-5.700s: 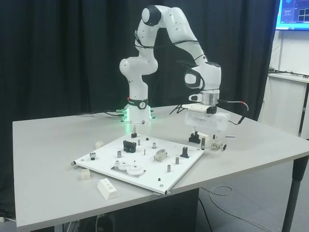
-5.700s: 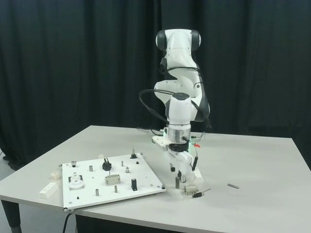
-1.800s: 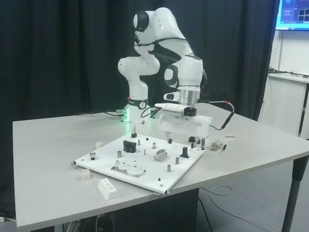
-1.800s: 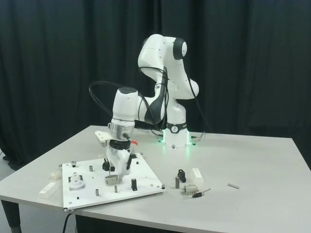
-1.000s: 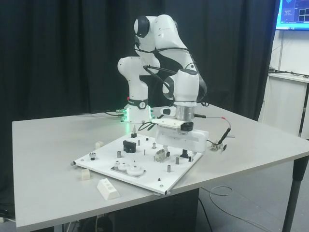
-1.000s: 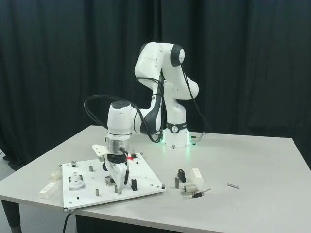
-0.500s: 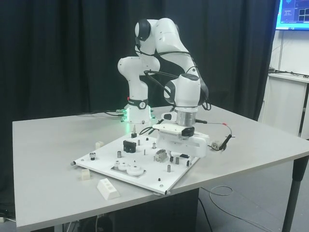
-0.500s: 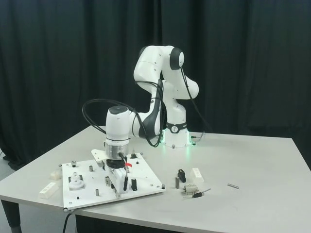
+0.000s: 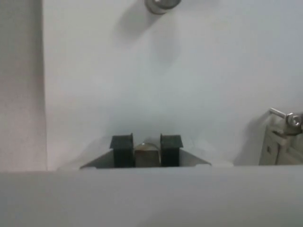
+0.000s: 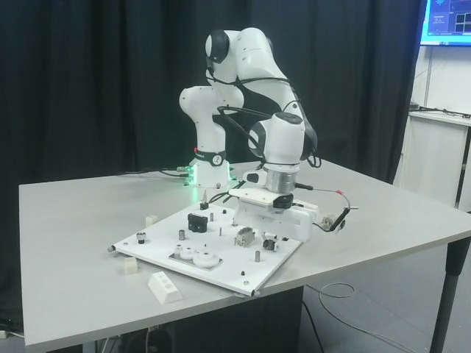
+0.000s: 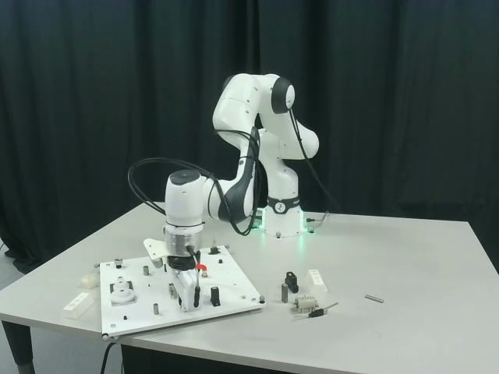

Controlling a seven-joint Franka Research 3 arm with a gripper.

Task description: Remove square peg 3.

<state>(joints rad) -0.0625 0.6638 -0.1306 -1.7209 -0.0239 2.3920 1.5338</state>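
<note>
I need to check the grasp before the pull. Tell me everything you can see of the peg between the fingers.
The square peg shows in the wrist view only as a small grey, metallic-looking block, upright on the white board. A black fingertip stands close on each side of it; whether they press on it I cannot tell. Its base is hidden by the gripper body. In the room views the gripper hides it.

The end effector (image 9: 147,150) straddles a peg (image 9: 146,152) on the board (image 9: 189,85).
</note>
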